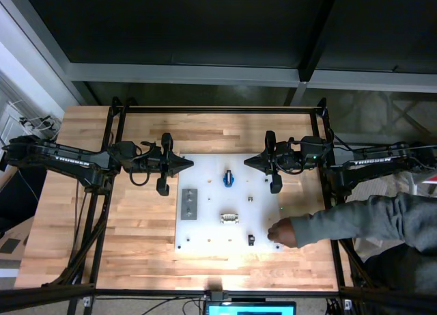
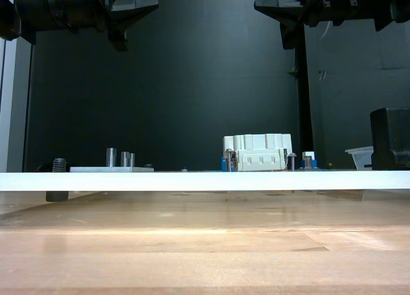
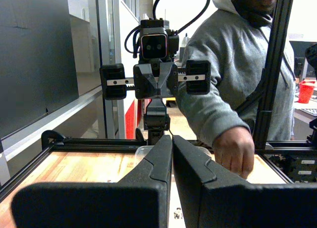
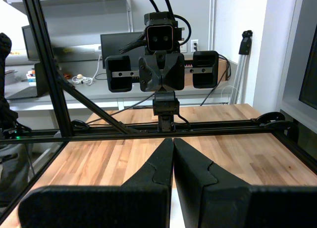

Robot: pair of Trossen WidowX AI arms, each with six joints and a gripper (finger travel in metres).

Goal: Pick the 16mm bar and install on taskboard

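From above, the black left gripper (image 1: 186, 164) and black right gripper (image 1: 248, 161) face each other over the white rectangular taskboard's (image 1: 212, 195) far edge; a person's bare hand (image 1: 281, 231) reaches over its near-right part. Low view: both hang high. Wrist views: each gripper's fingers pressed together, empty; the 16mm bar's place cannot be told

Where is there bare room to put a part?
Bare wood left of the board and along the table's near edge. Crowded: mid-board, with block, blue part and connector, and its near right, under a hand. Left tool and right tool hover shut over its far side. Bar's place: cannot tell.
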